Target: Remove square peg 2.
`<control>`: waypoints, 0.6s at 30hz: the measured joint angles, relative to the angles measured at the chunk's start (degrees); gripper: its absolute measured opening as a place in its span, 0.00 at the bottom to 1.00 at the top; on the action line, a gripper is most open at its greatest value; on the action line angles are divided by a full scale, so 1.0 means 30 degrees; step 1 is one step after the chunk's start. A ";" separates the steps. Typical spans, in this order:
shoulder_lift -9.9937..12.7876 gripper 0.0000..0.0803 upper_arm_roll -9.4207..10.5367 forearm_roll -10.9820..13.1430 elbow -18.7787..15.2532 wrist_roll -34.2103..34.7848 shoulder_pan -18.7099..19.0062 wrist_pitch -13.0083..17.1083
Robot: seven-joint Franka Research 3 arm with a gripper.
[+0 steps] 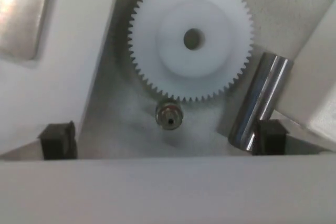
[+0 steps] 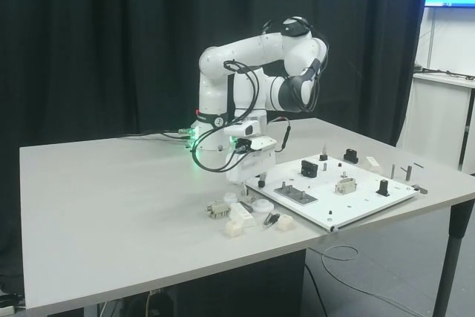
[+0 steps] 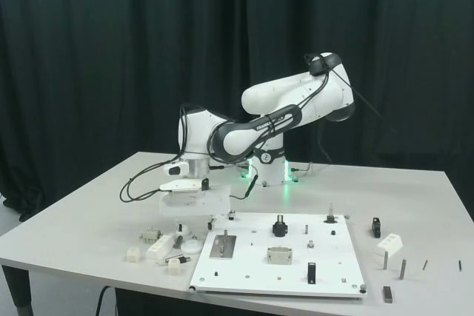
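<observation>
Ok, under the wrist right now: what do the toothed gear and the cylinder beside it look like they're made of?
Gear: looks like white plastic, matte and evenly toned with no glare, teeth crisp as if moulded or machined. Cylinder: looks like polished metal, probably steel, going by the bright mirror-like streaks along its length. The small pin near the gear's teeth also looks metallic and shiny, though it's too small to say more.

Below the hand (image 1: 165, 139), a white gear (image 1: 191, 40) and a metal cylinder (image 1: 260, 98) beside it crowd the desk (image 1: 126, 124); only bare grey between them stays free.
</observation>
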 joint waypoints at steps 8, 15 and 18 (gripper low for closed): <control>0.0000 0.90 -0.0005 0.0000 0.0061 0.0000 -0.0053 -0.0051; 0.0000 0.99 -0.0128 -0.0001 0.0113 0.0000 -0.0054 -0.0077; 0.0001 1.00 -0.0230 -0.0002 0.0162 0.0000 -0.0054 -0.0163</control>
